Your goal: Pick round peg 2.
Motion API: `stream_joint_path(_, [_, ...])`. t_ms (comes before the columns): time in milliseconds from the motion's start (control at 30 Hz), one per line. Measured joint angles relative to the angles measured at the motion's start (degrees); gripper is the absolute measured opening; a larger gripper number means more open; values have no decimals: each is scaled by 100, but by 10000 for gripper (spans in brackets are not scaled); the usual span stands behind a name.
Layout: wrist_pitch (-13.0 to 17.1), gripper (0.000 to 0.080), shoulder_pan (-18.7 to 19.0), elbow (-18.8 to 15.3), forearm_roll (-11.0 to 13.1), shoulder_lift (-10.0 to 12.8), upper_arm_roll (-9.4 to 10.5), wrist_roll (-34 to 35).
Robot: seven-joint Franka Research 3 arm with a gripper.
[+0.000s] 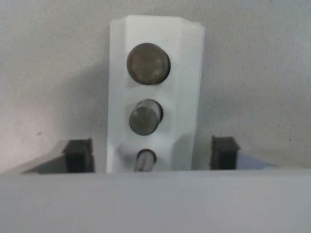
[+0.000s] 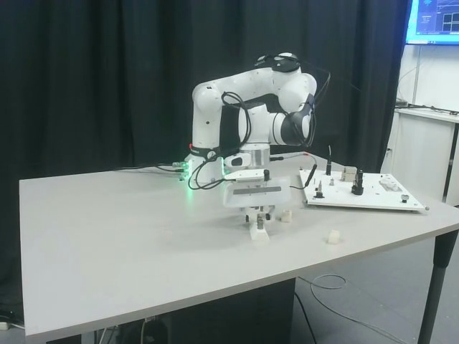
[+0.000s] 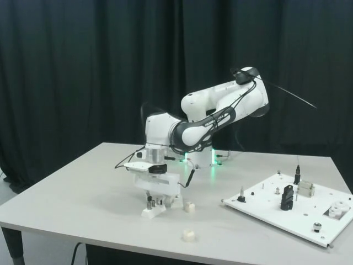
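three round pegs (image 1: 146, 118) in white holder (image 1: 187, 87)

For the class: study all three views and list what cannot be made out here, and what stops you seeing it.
- Smallest peg: its lower part is hidden in the wrist view by the end effector body.
- Peg holder: pegs too small to tell apart in both room views.
- Parts on the white board: too small to identify.
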Motion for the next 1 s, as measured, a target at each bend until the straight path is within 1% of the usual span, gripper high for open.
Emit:
stream_joint_path(167, [-11, 706, -20, 14, 0, 4, 13, 19])
stream_joint_path(200, [-15, 370, -22, 16, 0, 6, 14, 21])
stream_joint_path(333, [-29, 370, -29, 28, 0, 18, 14, 33])
stream_joint_path(367, [-33, 192, -31, 32, 0, 22, 14, 36])
stream_joint_path(567, [-41, 192, -34, 50, 0, 31, 14, 53])
stream_joint_path(600, [-41, 74, -34, 51, 0, 31, 13, 54])
stream_joint_path(800, [-73, 74, -30, 57, 0, 31, -27, 56])
stream_joint_path(1000, [-190, 75, -16, 55, -19, 31, -133, 56])
